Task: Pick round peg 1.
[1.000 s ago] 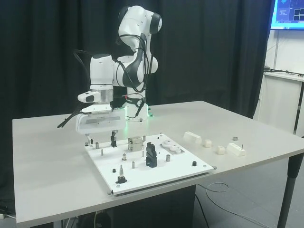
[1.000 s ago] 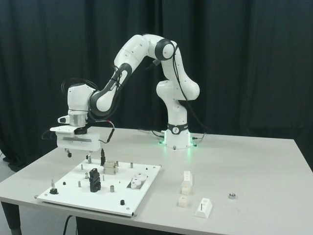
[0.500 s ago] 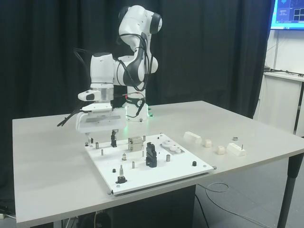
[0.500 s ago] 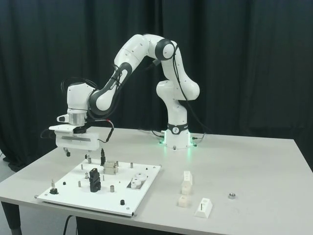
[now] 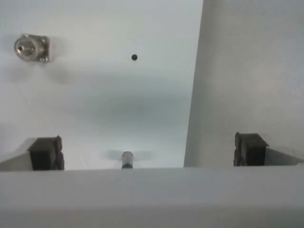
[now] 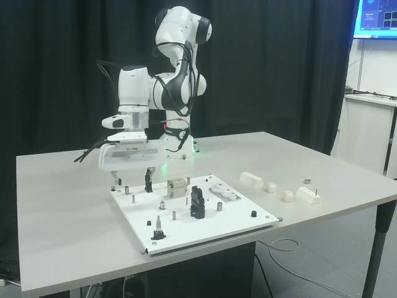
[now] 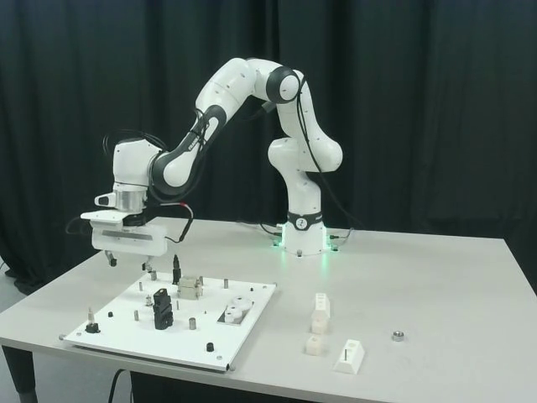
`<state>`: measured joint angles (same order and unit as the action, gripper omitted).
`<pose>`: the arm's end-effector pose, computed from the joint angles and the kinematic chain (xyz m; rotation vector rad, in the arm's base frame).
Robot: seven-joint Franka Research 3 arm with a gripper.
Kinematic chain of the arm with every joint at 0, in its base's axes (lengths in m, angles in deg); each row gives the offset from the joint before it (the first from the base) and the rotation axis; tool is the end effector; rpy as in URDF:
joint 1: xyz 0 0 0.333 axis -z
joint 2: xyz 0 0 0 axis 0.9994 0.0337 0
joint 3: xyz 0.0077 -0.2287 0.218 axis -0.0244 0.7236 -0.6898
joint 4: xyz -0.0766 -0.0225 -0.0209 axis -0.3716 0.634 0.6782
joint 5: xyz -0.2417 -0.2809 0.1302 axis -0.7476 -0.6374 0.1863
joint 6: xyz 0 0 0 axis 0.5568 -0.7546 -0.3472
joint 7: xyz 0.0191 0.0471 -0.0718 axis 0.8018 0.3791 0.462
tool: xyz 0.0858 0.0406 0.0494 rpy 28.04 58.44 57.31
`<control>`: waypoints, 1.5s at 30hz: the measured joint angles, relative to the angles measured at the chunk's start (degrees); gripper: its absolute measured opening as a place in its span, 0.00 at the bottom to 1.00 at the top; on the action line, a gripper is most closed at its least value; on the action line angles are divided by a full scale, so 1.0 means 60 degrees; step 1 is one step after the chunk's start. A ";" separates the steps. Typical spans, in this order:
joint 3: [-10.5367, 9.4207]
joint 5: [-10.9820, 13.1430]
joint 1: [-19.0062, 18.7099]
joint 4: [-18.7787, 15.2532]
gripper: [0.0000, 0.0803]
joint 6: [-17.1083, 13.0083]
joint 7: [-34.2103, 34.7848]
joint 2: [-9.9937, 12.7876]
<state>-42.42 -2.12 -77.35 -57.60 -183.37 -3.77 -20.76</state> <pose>0.5024 -0.3737 0.2780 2.9308 -1.0613 0.2243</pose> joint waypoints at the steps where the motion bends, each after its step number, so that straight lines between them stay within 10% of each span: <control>1: -0.0001 0.0000 -0.0002 0.0028 1.00 0.0007 0.0000 0.0000; 45: -0.0323 -0.0014 -0.1670 0.3283 1.00 0.1622 0.3109 0.0599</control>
<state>-44.36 -2.21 -87.37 -37.90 -173.64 14.88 -17.17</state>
